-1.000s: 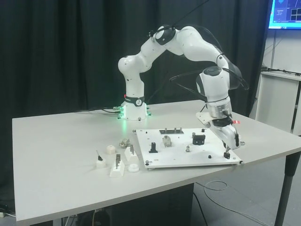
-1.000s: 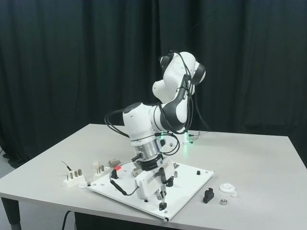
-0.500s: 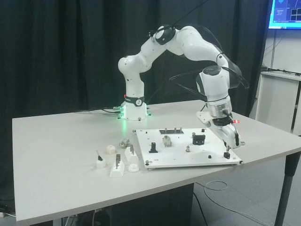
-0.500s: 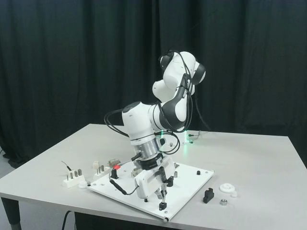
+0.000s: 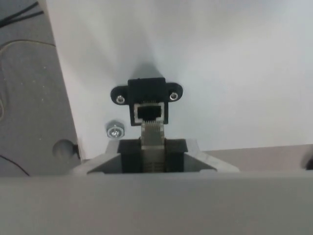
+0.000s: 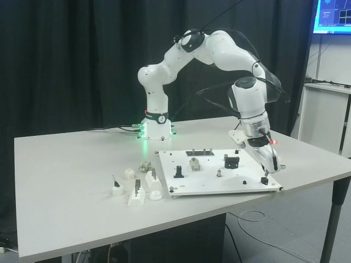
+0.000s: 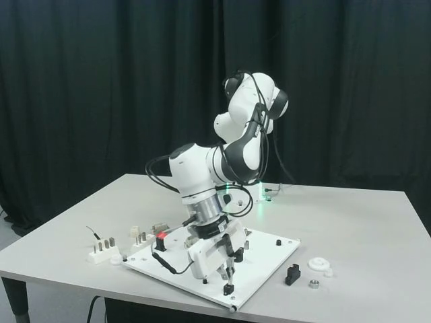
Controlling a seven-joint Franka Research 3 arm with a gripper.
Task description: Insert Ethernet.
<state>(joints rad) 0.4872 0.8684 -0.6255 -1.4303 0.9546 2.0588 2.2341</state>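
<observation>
Wrist view: gripper (image 5: 152, 164) clamped on the plug (image 5: 152, 139), plug tip right at the mouth of the black socket (image 5: 148, 104), lined up with it; whether it is touching or a hair short, hard to say. Socket is screwed flat to the white board (image 5: 220, 73), a small nut (image 5: 114, 131) just beside it near the board edge. Grey table (image 5: 24, 98) shows past that edge, thin black cable lying on it.

First room view: white arm (image 6: 219, 52) arches over from its base with the green light at the back of the table (image 6: 66, 159). Gripper (image 6: 265, 174) is tilted down over the board (image 6: 214, 178), at the board's corner toward 4 o'clock, where the socket (image 6: 264, 181) sits. Other small fixtures stand on the board. Loose white blocks (image 6: 137, 192) lie well apart, off the board toward 9 o'clock.

Second room view: gripper (image 7: 229, 272) hangs low over the socket (image 7: 228, 289) at the near board corner. A white gear (image 7: 316, 264) and a black clip (image 7: 292, 274) lie on the table beside the board (image 7: 269, 259).
</observation>
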